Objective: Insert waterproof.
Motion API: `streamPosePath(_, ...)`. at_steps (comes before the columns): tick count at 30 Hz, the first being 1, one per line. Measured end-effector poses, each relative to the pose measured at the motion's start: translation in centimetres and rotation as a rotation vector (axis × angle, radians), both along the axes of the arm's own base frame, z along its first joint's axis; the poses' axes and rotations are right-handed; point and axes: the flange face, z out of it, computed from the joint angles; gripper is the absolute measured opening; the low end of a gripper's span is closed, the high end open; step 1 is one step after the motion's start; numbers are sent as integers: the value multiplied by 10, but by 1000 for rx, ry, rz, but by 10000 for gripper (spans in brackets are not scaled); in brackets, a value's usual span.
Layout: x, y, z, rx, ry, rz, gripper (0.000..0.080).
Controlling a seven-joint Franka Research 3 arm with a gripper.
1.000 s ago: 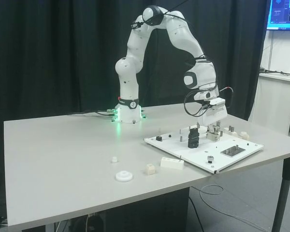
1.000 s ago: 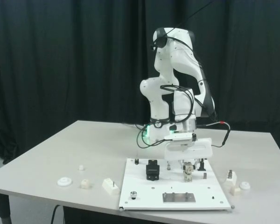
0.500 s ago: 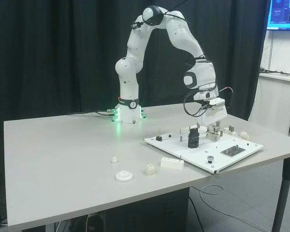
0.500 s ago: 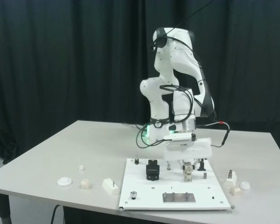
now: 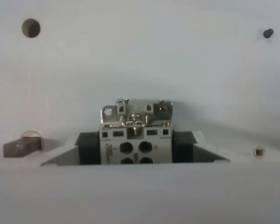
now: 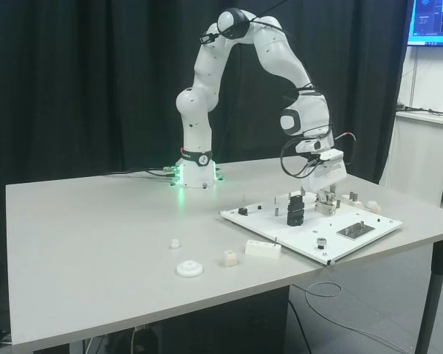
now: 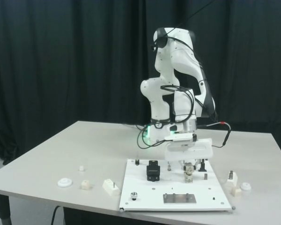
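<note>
We have the gripper [image 7: 189, 171] low over the white board [image 7: 145, 197], and between its black finger pads [image 5: 89, 148] sits the waterproof connector [image 5: 136, 146], a pale block with four round cavities on the face turned to the wrist camera. The pads press its two side walls, so we read the fingers as closed to the connector's width and holding it.

The relation that matters is connector to socket. In the wrist view a small metal bracket [image 5: 136, 113] with screws stands directly beyond the connector, at 12 o'clock from it, touching or very nearly so; we cannot tell which. The connector's wide axis runs 3 to 9 o'clock, across the fingers, and seems square with the bracket.

From the second room view, the held connector lies at about 3 o'clock from the black fixture [image 7: 153, 170] on the board, with the gripper upright above it.

We judge that the insertion is under way or about to seat, and the next motion should be a straight push along the gripper's axis, without twist.
</note>
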Motion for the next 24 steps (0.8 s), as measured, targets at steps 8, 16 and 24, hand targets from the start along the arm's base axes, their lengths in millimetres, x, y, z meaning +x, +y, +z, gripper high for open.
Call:
streamPosePath(8,-2,1,0,2,6,2,320)
streamPosePath(16,-2,2,1,3,5,4,320)
streamPosePath(24,-1,2,0,1,-3,3,320)
